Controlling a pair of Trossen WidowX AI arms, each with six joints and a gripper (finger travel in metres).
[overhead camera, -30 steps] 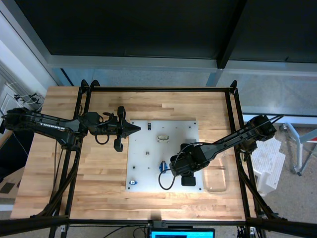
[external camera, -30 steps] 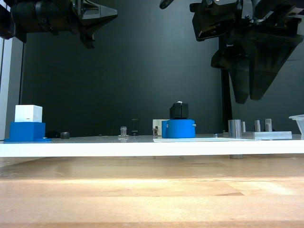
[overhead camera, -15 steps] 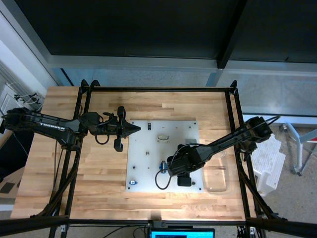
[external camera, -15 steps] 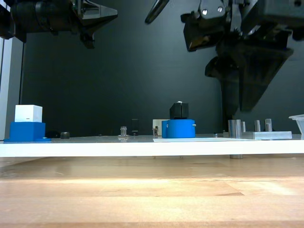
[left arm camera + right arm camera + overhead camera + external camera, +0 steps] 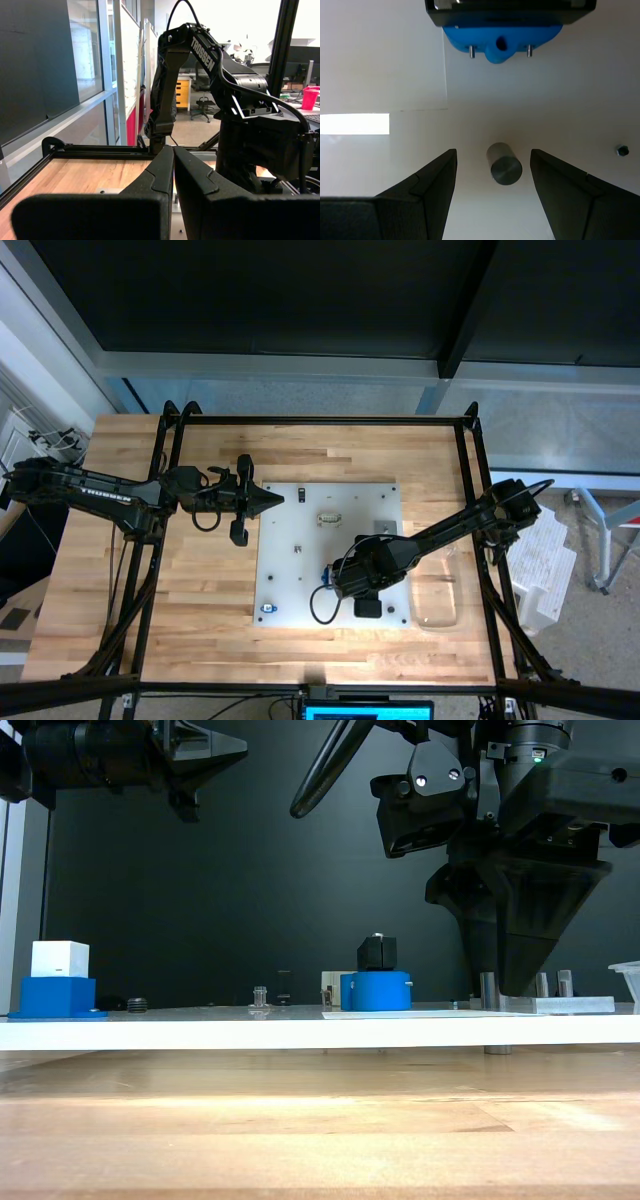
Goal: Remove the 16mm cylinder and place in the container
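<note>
Right gripper point(image 5: 508, 988), lower than a second ago, now straddles the cylinder point(image 5: 505, 167), which stands upright in the board point(image 5: 300, 580) near the blue connector point(image 5: 500, 37). Its jaws gape wide on either side, touching nothing, so closing on the rod comes next. The container point(image 5: 440, 602) lies beside the board. Left gripper point(image 5: 270, 498), jaws pressed together and empty, hangs parked at the board's left edge.
</note>
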